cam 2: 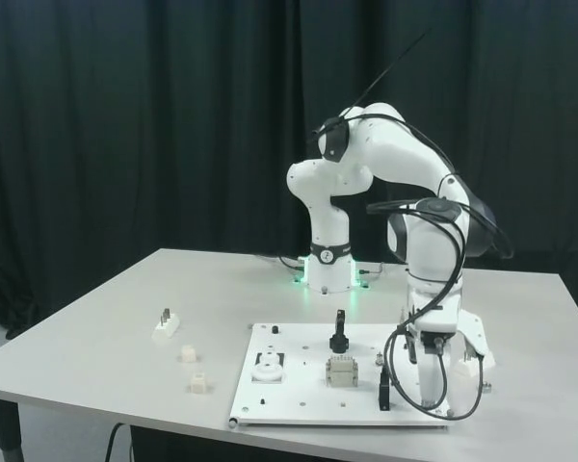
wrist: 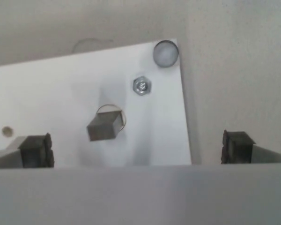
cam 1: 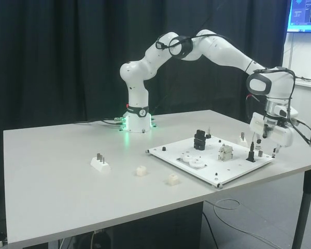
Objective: Pick square peg 3.
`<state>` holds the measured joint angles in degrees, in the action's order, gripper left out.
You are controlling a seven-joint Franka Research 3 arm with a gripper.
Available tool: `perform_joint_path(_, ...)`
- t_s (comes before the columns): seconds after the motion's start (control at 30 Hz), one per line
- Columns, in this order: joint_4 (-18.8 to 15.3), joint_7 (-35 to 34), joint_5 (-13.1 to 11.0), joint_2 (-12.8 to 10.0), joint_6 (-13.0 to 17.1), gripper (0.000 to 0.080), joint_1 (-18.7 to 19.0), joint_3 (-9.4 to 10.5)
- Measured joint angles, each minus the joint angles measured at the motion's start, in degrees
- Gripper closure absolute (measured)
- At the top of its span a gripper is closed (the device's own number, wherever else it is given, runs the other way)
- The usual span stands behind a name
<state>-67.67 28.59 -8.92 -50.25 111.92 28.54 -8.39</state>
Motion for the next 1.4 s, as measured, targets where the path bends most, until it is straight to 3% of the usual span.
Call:
perform_joint_path(0.23,2.19,-0.25,0.0,0.61,-4.5,0.0003,0.0,-0.24)
perform_joint_path(0.5,3.65,-0.95,0.0,1.45,-7.69,0.0003,0.0,-0.35)
perform_joint_path(1.4,3.89,-1.61,0.29,4.13,-11.13,0.0003,-0.26,-1.13)
